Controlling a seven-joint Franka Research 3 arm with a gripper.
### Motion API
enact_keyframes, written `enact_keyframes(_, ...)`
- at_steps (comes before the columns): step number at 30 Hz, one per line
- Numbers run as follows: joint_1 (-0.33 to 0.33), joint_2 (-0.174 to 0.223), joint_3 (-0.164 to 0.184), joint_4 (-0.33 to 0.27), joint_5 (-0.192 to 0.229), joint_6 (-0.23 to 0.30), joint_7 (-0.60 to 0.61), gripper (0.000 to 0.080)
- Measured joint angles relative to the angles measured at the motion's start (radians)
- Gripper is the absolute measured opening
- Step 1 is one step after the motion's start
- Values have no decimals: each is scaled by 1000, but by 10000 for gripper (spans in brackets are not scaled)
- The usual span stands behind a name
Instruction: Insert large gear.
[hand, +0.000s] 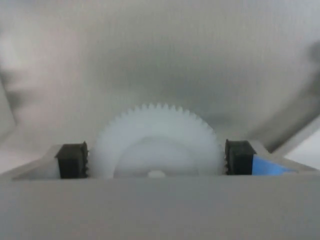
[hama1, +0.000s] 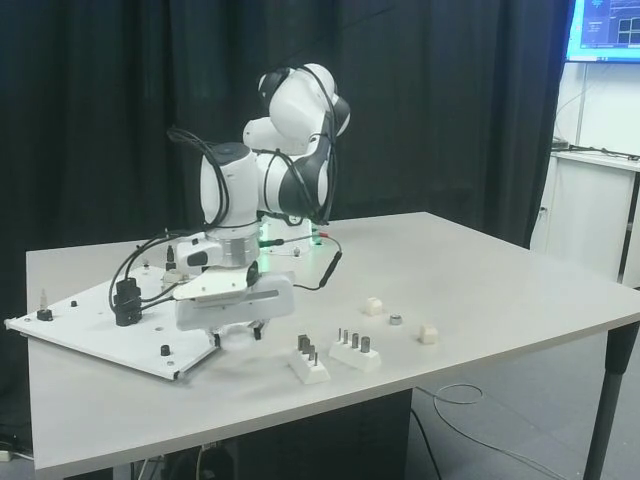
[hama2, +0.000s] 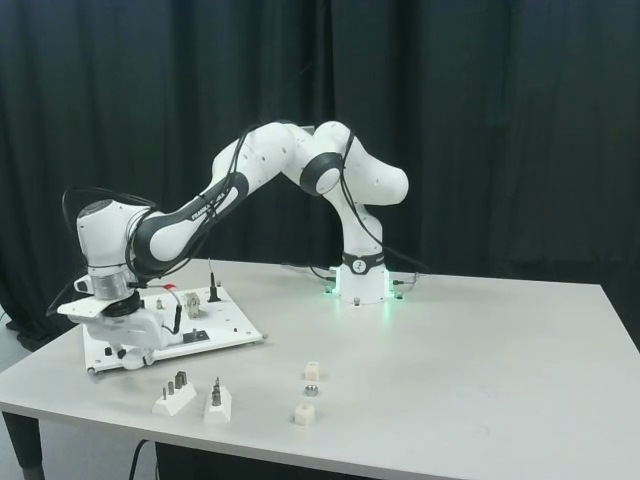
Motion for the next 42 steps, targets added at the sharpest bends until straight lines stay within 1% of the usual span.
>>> enact_keyframes(7,1,-18,-1,-29,-36,-51,4,597)
enact_keyframes(12,4,-40,-1,-69,-54,-74,4,597)
enact_keyframes(18,16,-81,-1,-136,-79,-87,4,597)
enact_keyframes(25,33,-139,-1,-221,-114,-86,4,597)
enact_keyframes(31,44,-186,-1,-290,-136,-59,22,597)
enact_keyframes(37,47,-229,-1,-365,-152,-4,125,597)
enact_keyframes(42,47,-265,-1,-430,-153,47,144,597)
